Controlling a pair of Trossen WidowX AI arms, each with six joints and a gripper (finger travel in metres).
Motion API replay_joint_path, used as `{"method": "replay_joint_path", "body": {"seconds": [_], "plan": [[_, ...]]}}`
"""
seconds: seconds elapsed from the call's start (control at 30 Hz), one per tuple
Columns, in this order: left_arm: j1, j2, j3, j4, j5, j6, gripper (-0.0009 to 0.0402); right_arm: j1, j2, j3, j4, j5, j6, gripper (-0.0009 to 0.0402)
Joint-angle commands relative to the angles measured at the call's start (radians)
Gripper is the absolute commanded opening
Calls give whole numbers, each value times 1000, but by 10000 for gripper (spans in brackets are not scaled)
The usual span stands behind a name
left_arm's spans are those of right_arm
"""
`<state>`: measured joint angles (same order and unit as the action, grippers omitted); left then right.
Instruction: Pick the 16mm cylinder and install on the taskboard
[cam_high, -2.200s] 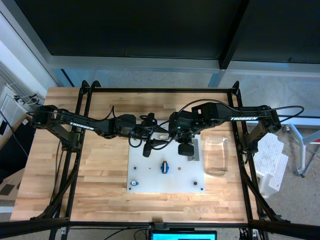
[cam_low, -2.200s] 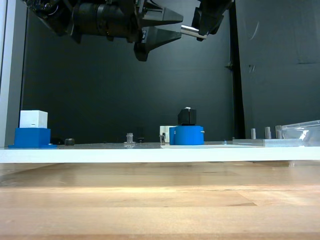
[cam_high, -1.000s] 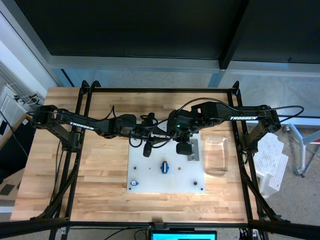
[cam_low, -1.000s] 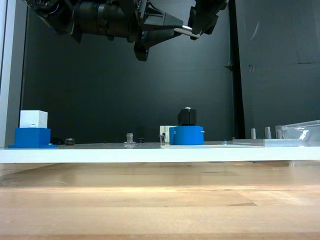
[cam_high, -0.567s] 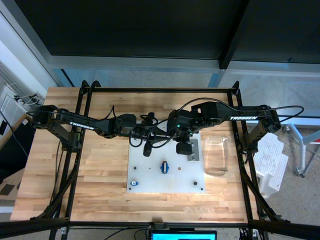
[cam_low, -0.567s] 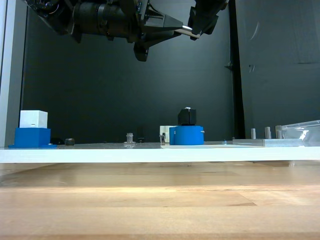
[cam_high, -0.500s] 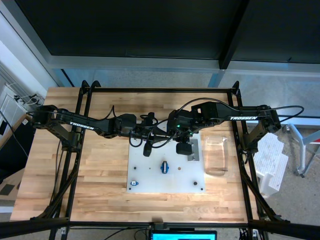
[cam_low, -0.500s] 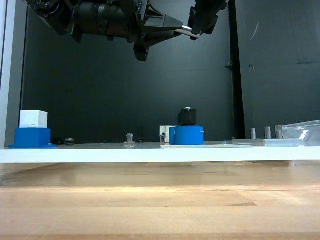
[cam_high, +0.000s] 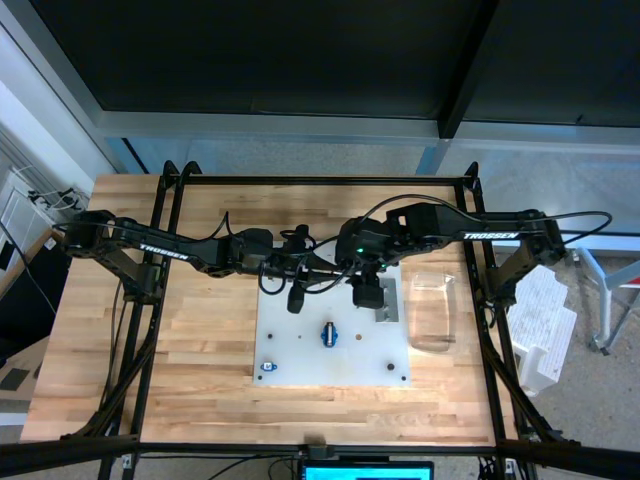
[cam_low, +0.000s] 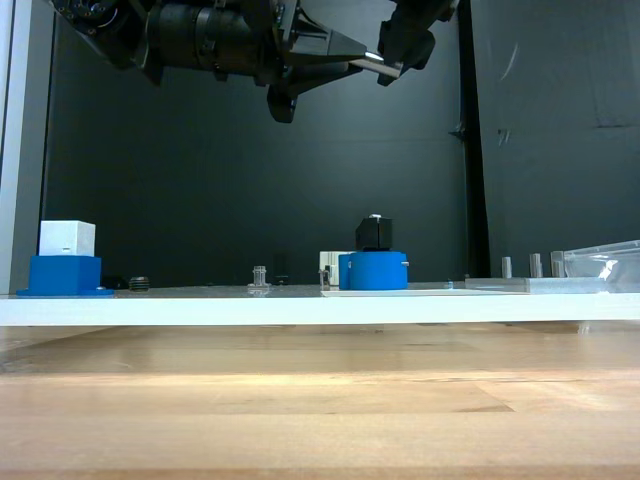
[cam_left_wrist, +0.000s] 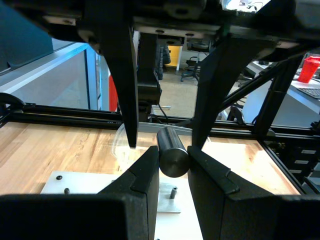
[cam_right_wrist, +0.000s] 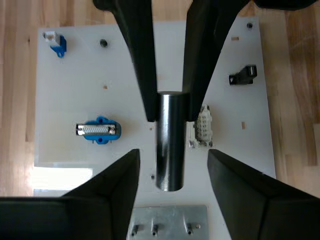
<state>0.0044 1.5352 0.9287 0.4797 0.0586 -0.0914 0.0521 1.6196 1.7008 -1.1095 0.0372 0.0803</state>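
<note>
Over the taskboard's (cam_high: 300, 352) far edge, high off the table (cam_high: 200, 335): left gripper (cam_low: 358, 56), fingers clenched on the 16mm cylinder (cam_left_wrist: 173, 159), held level. Right gripper (cam_right_wrist: 172, 154) alongside, fingers spread, straddling the cylinder, not touching.

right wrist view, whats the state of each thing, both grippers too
taskboard: flat on the table, install not yet done
16mm cylinder: in the air, gripped at one end
left gripper: shut on the 16mm cylinder, above the taskboard
right gripper: open above the taskboard, fingers flanking the 16mm cylinder without touching
cream connector: seated on the taskboard
blue fitting: mounted on the taskboard
</note>
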Motion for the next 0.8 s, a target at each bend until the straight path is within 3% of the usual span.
{"method": "replay_joint_path", "body": {"seconds": [0.03, 0.2, 0.3, 0.53, 0.8], "plan": [[1, 0, 0, 5, -3, 0, 7, 1, -75, -87, 105, -2, 5, 214], [0, 0, 0, 56, -38, 0, 8, 3, -195, -232, 303, -3, 8, 211], [1, 0, 0, 91, -40, 0, 7, 3, -261, -317, 418, 5, 5, 211], [1, 0, 0, 160, -42, 0, 7, 5, -409, -513, 707, 68, -19, 211], [1, 0, 0, 233, -52, -1, 8, 5, -521, -734, 1089, 72, -44, 211]]}}
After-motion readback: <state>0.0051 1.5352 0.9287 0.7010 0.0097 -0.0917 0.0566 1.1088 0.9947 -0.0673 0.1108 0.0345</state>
